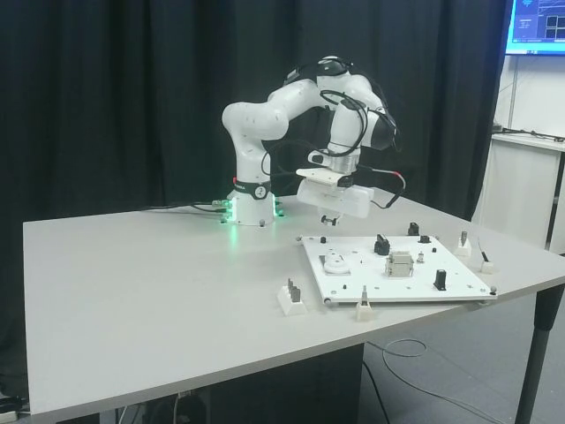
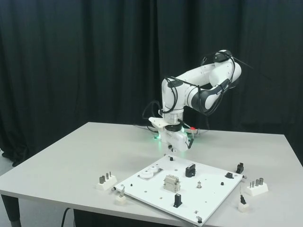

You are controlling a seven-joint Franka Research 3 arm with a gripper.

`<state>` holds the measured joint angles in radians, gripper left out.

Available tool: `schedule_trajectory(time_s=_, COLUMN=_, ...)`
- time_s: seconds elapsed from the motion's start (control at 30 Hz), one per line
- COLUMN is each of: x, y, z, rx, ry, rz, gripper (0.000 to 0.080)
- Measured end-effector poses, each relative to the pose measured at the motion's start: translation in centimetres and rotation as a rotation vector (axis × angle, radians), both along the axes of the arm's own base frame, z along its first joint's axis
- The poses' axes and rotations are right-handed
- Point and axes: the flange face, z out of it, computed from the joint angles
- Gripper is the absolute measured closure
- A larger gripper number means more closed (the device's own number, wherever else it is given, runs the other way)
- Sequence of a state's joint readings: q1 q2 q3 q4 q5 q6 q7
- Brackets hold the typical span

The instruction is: Place bolt 4.

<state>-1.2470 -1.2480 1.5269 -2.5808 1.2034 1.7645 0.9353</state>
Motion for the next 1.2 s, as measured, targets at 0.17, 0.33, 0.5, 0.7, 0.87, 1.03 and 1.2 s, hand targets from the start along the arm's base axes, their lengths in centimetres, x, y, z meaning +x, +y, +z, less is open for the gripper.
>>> schedule_trajectory(time_s=0.17, x=0.08, y=-0.05, z=0.07, rx=-0.002, ry=-0.005, rz=0.019, gripper=0.0576)
schedule_trajectory(time_s=0.33, x=0.14, y=-0.08, z=0.11, rx=-0.005, ry=-0.009, rz=0.031, gripper=0.0576)
schedule_trajectory(time_s=0.5, x=0.22, y=-0.11, z=0.17, rx=-0.007, ry=-0.013, rz=0.049, gripper=0.0576)
schedule_trajectory(time_s=0.7, x=0.36, y=-0.23, z=0.27, rx=-0.011, ry=-0.021, rz=0.076, gripper=0.0576)
schedule_trajectory(time_s=0.87, x=0.46, y=-0.31, z=0.35, rx=-0.015, ry=-0.027, rz=0.100, gripper=0.0576)
schedule_trajectory(time_s=1.03, x=0.67, y=-0.38, z=0.47, rx=-0.014, ry=-0.034, rz=0.186, gripper=0.0576)
schedule_trajectory(time_s=1.2, x=1.01, y=-0.72, z=0.67, rx=-0.024, ry=-0.050, rz=0.257, gripper=0.0576)
